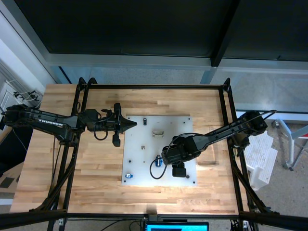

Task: Remove the 16mm cylinder and place in the container

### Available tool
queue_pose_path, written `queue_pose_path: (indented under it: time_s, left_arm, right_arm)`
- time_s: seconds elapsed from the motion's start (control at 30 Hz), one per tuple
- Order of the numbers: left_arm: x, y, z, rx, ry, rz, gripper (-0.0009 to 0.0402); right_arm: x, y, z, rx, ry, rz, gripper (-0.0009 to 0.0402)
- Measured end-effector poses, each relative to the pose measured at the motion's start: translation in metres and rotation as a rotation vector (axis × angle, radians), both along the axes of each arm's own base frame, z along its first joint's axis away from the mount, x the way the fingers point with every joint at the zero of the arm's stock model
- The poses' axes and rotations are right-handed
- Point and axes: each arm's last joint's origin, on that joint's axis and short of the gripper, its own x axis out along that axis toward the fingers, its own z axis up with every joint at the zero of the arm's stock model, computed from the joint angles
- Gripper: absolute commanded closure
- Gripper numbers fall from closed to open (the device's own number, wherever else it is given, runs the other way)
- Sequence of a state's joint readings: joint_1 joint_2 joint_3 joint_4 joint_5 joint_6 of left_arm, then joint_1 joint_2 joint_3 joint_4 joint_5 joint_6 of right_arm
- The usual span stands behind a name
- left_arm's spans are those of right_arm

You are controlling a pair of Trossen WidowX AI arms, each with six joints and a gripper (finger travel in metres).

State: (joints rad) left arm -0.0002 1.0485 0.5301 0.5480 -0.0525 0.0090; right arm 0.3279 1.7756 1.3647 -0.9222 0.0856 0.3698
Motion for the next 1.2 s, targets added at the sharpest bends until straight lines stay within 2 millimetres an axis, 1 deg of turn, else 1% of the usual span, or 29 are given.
queue_pose_path:
  time_s: [0.27,0.33,0.5,0.7,0.83,0.97,1.2]
  left_arm:
    - [0.0,0.0,0.0,0.0,0.0,0.0,0.0393]
    - [0.0,0.0,0.0,0.0,0.0,0.0,0.0393]
    - [0.0,0.0,0.0,0.0,0.0,0.0,0.0393]
    - [0.0,0.0,0.0,0.0,0.0,0.0,0.0393]
    - [0.0,0.0,0.0,0.0,0.0,0.0,0.0393]
    - [0.0,0.0,0.0,0.0,0.001,0.0,0.0393]
    - [0.0,0.0,0.0,0.0,0.001,0.0,0.0393]
  right_arm:
    - [0.0,0.0,0.0,0.0,-0.001,0.0,0.0219]
    - [0.002,0.001,-0.004,-0.006,0.008,0.0,0.0219]
    - [0.008,0.004,-0.021,-0.015,0.042,0.002,0.0219]
    - [0.012,0.006,-0.034,-0.02,0.055,0.012,0.0222]
    - [0.013,0.007,-0.038,-0.02,0.062,0.016,0.0227]
    - [0.014,0.008,-0.04,-0.015,0.06,0.018,0.0246]
    - [0.014,0.008,-0.04,-0.014,0.057,0.02,0.0306]
